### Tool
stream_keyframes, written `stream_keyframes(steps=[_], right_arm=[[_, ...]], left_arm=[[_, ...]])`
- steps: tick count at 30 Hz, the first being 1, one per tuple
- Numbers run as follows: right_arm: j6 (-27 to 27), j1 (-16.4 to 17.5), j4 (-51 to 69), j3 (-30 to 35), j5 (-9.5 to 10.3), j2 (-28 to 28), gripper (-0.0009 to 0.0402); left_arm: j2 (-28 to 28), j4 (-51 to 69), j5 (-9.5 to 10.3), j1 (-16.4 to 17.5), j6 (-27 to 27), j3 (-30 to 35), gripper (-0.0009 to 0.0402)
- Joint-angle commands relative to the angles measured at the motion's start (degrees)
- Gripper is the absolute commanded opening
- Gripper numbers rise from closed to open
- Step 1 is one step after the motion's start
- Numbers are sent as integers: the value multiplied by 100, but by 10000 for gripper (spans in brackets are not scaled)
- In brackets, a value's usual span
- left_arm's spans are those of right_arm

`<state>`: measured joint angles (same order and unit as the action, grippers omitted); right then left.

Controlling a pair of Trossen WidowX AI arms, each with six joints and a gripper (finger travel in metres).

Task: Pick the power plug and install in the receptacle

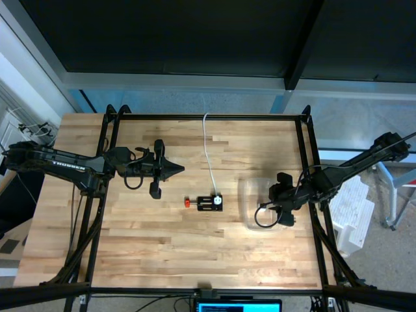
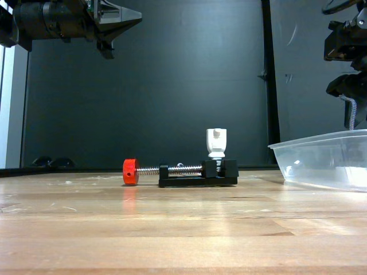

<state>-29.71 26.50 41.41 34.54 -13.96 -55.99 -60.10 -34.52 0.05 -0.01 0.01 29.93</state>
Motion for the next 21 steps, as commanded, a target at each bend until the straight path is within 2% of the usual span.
stream_keyframes(steps=[1,9,21], right_arm=[[140,-17,-201,2,-9,-205,201],[249,-201,-422,2,2,-581,201],[369,-214,-509,-2,50,-798,188]], left_arm=[[-2,-2,-2,0,-2,2,0],[0,-2,-2,0,-2,2,0],[0,-2,-2,2,-2,2,0]])
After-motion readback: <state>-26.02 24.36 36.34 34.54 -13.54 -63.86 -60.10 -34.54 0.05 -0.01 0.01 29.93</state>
